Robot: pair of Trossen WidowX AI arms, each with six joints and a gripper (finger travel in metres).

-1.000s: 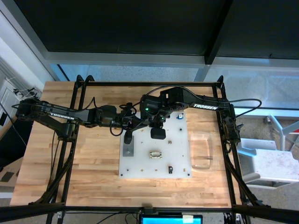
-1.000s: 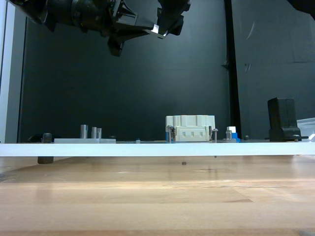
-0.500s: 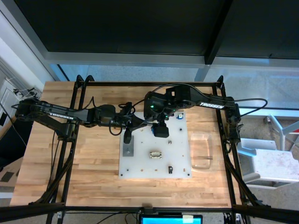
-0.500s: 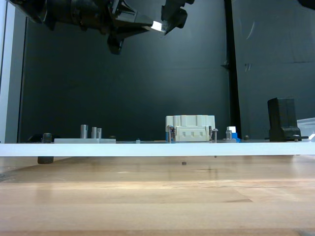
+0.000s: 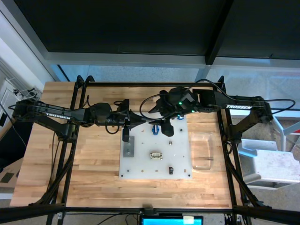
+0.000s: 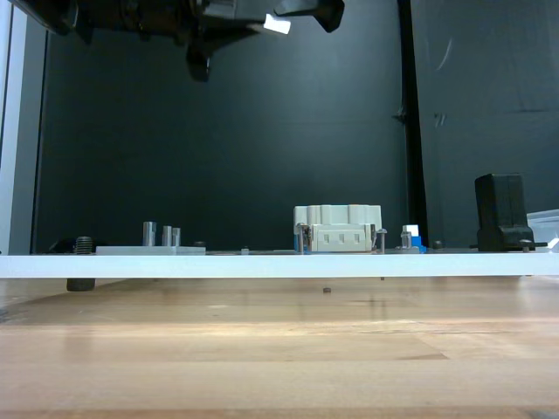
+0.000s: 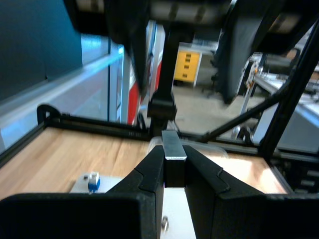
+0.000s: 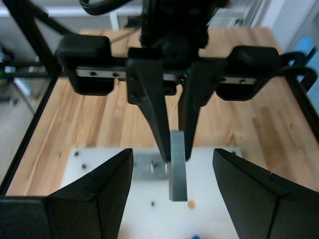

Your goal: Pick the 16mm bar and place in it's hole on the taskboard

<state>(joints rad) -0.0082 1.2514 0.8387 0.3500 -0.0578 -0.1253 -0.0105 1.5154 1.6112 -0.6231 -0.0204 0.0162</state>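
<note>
The 16mm bar was not in its hole yet. It was up in the air, high over the taskboard, pinched at 1 end by the left gripper. In the low view its bright tip showed at the top of the frame, a bit left of the middle, well above everything on the board.

The right gripper hung over the top middle of the board, just beside the left one. Its 2 fingers were spread wide. The free end of the bar poked out between them, and they did not touch it.

I think this was the carrying step, with the putting-in step not yet begun. The bar lay more flat than standing. So the next move would likely need it tipped up straight, lined up over its hole and lowered slowly. The right gripper may also be about to take it, but I cannot tell. The hole may be in the grey block at the left of the board, where short pegs stood, but I cannot tell which hole.

The word TROSSEN was in white on the right arm. The left arm had white letters too, too small to read for sure.
</note>
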